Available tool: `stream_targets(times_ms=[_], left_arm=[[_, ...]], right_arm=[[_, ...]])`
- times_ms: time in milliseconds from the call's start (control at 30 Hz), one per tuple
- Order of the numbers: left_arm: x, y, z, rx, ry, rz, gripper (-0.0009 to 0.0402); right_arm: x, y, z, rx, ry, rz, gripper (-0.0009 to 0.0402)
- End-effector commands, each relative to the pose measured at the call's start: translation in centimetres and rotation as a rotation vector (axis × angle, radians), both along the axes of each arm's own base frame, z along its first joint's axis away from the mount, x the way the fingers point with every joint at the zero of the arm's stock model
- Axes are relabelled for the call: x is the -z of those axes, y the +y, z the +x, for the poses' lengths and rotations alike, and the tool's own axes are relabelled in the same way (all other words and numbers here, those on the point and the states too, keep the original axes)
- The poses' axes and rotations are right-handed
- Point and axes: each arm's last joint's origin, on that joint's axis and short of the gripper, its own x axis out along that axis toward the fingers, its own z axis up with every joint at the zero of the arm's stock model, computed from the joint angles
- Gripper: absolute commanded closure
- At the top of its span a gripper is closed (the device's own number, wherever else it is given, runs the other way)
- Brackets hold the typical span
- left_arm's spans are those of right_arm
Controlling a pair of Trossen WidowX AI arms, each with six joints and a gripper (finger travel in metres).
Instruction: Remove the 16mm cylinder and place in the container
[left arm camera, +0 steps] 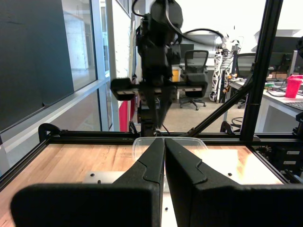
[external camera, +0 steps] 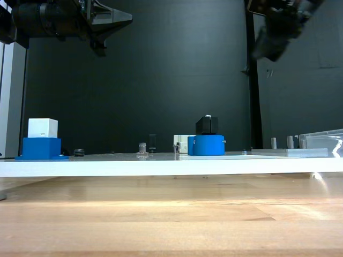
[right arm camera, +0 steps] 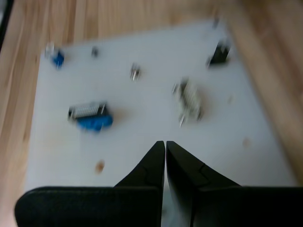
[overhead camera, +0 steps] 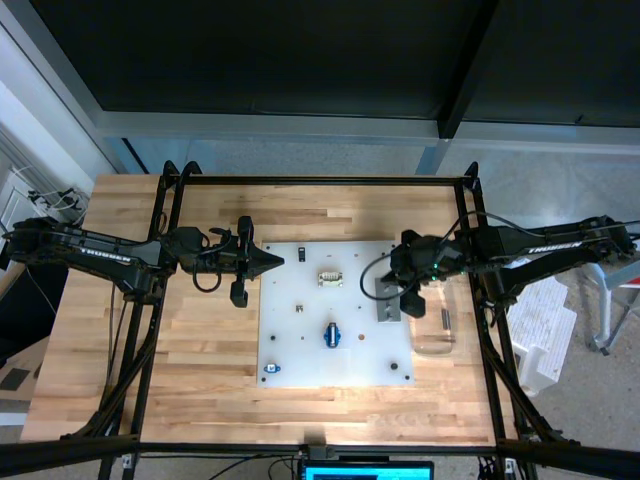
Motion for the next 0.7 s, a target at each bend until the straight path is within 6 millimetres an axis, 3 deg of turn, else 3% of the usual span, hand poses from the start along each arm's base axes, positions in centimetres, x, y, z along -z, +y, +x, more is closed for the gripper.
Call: stream_targets(times_ms=[33, 333, 700], left_arm=[[0.0, 0.0, 0.0, 0.000, -0.001, 0.000, 0.0393], [0.0, 0.0, 0.0, 0.000, -0.001, 0.000, 0.0393], [0.0, 0.0, 0.0, 0.000, -0.001, 0.000, 0.0393]], right_arm=[[-0.8, -0.6, 0.7, -0.016, -0.105, -0.045, 0.0394], [-3.2, -2.0, 2.2, -0.083, -0.435, -0.074, 0.0393], [-1.9, -2.9, 2.7, -0.089, -0.648, -0.120, 0.0393]])
